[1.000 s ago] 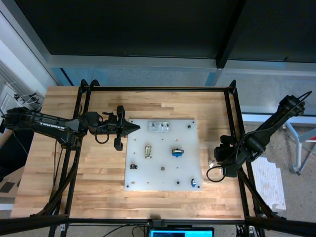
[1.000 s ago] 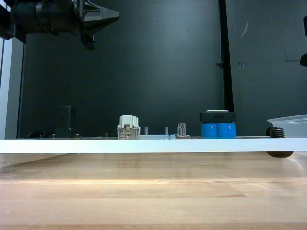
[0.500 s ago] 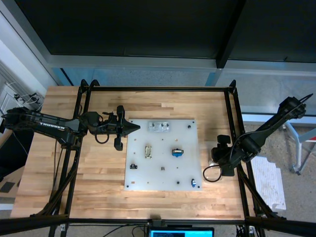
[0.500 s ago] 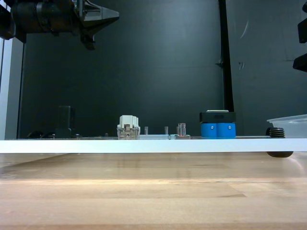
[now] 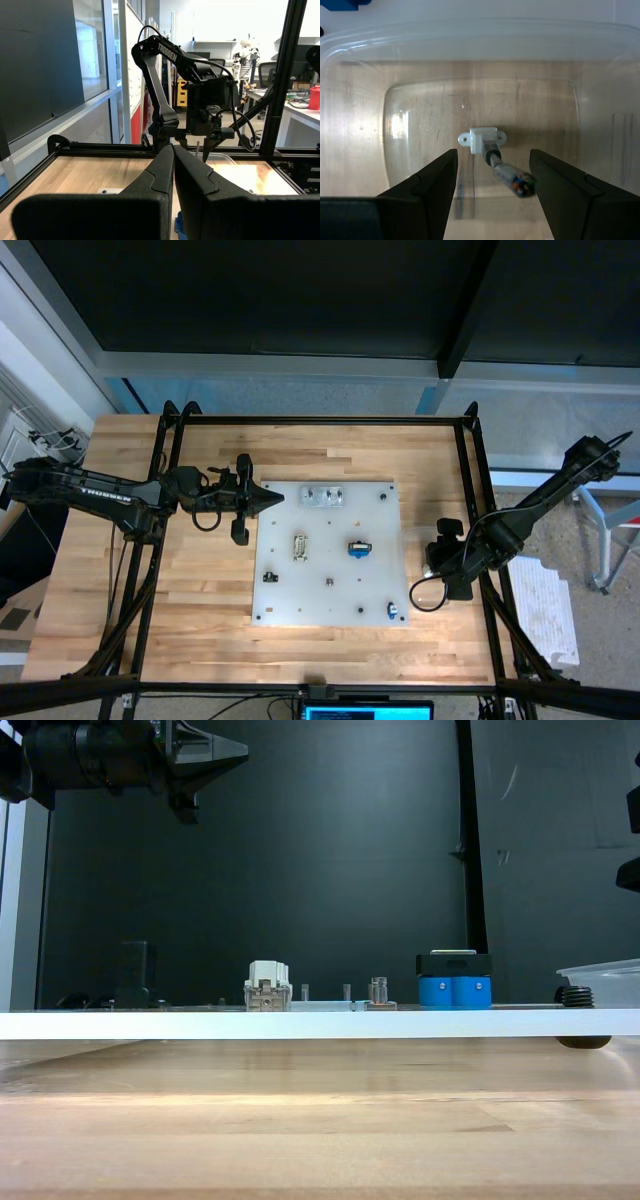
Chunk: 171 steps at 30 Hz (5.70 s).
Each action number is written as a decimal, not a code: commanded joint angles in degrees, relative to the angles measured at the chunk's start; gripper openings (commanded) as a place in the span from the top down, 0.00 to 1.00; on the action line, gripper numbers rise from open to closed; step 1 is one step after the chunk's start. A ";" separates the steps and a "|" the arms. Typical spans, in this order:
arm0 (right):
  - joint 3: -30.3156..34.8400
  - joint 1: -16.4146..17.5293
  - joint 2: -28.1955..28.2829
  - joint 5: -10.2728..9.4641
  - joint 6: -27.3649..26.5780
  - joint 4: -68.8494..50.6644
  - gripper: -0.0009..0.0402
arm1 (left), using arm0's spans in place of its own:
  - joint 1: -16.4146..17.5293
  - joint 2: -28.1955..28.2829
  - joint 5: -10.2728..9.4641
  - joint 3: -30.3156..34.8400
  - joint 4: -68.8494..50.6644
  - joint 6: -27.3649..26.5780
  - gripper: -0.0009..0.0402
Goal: Pick the RJ45 connector and install on taskboard
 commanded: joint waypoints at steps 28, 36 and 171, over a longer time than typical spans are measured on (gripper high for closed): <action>-1.18 -0.09 0.74 0.13 -0.68 2.47 0.77 | 0.00 0.02 0.00 0.02 0.00 0.00 0.98; -1.18 -0.09 0.74 0.13 -1.03 2.45 0.85 | 0.02 0.00 0.00 0.02 0.00 0.00 0.98; 32.35 3.26 34.73 0.68 1.95 1.51 0.98 | 0.00 0.02 0.00 0.02 0.00 0.00 0.98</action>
